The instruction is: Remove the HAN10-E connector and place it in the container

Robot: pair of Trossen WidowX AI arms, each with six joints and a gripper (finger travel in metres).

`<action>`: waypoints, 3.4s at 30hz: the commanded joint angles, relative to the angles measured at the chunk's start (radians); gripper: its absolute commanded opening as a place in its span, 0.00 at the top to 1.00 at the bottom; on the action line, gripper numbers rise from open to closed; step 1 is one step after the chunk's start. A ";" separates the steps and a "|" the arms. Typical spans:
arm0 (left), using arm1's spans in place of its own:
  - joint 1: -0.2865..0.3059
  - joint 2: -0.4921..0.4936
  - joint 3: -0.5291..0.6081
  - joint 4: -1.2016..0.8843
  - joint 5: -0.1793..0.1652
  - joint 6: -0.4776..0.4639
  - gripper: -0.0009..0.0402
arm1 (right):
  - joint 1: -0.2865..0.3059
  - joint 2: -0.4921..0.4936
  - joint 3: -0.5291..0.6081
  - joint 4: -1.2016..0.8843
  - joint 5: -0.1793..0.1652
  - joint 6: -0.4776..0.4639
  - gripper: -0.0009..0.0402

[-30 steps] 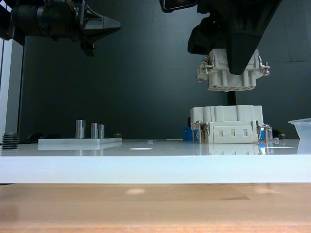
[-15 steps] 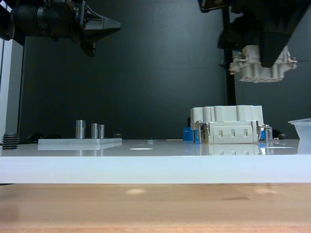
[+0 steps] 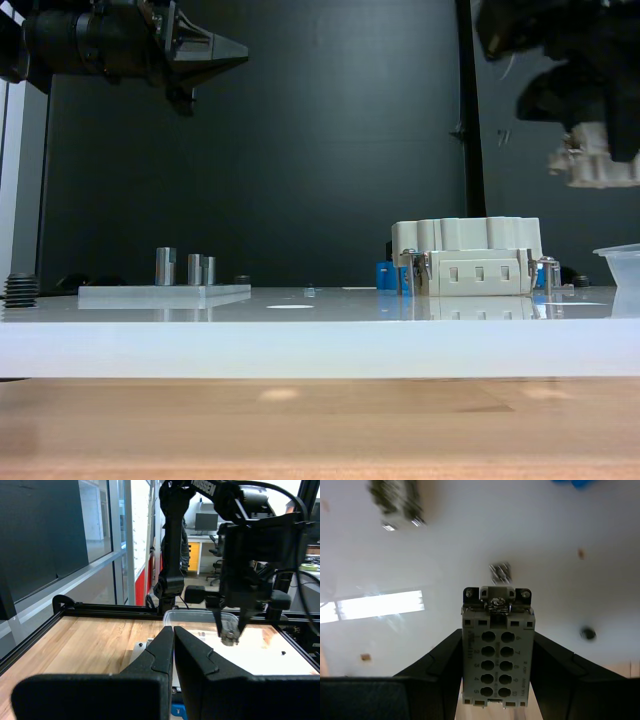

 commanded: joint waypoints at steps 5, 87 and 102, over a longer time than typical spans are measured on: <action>0.000 0.000 0.000 0.001 0.000 0.000 0.98 | 0.011 -0.106 -0.130 0.008 0.001 0.093 0.89; 0.000 0.000 0.000 0.001 0.000 0.000 0.98 | 0.249 -0.296 -0.582 0.250 0.011 0.409 0.36; 0.000 0.000 0.000 0.001 0.000 0.000 0.98 | 0.251 -0.327 -0.468 0.103 0.011 0.406 0.35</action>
